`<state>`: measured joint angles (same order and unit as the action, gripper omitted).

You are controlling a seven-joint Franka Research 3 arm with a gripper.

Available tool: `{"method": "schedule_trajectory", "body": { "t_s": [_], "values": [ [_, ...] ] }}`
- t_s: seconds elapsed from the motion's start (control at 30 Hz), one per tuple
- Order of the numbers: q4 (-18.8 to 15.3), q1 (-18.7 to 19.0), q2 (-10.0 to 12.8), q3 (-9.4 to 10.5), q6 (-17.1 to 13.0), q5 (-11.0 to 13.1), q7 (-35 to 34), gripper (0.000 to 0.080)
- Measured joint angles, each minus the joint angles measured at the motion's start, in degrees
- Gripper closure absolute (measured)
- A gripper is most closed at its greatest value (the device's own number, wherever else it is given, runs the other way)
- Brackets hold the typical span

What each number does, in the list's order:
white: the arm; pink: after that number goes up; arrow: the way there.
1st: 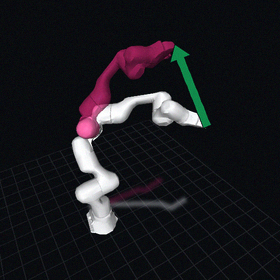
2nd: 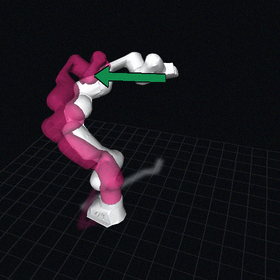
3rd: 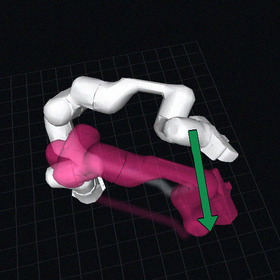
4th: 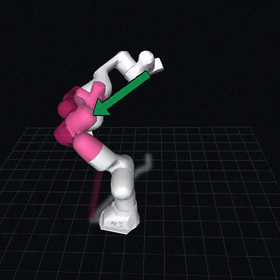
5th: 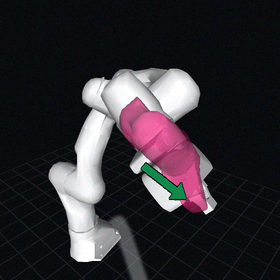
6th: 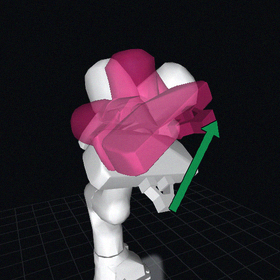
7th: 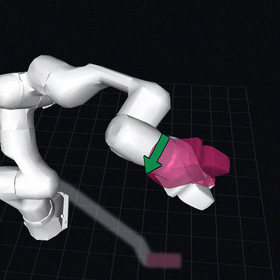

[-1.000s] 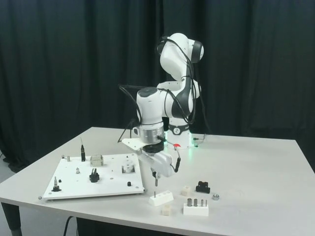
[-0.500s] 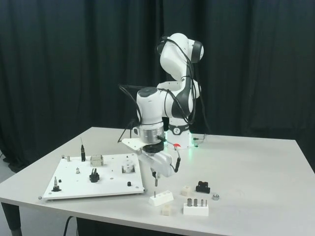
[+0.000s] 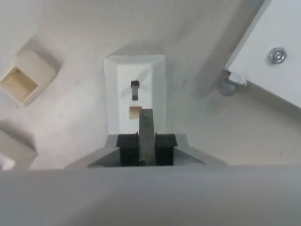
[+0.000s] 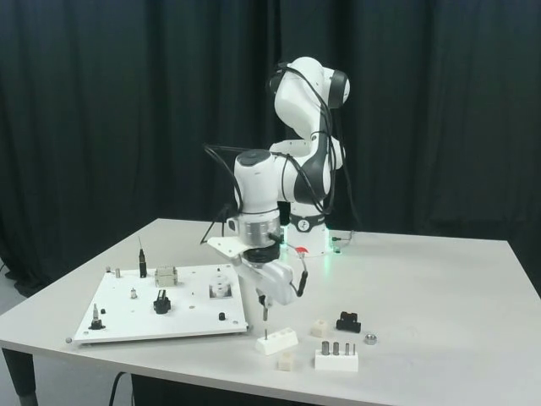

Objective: Insert square peg 2.

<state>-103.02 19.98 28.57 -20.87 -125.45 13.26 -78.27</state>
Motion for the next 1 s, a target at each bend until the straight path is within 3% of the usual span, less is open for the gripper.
{"method": "schedule_trajectory", "body": {
  "t_s": [0.23, 0.53, 0.8, 1.0],
  "values": [
    [0.04, 0.0, 0.0, -0.65, -0.69, -1.97, -2.2, 0.0734],
    [0.15, -0.43, -0.9, -2.58, -1.29, -7.89, -5.23, 0.0734],
    [0.15, -3.18, -2.97, -2.93, -1.29, -12.58, -5.6, 0.0734],
    [0.15, -6.02, -4.47, -2.92, -1.28, -14.26, -5.6, 0.0734]
  ]
}}
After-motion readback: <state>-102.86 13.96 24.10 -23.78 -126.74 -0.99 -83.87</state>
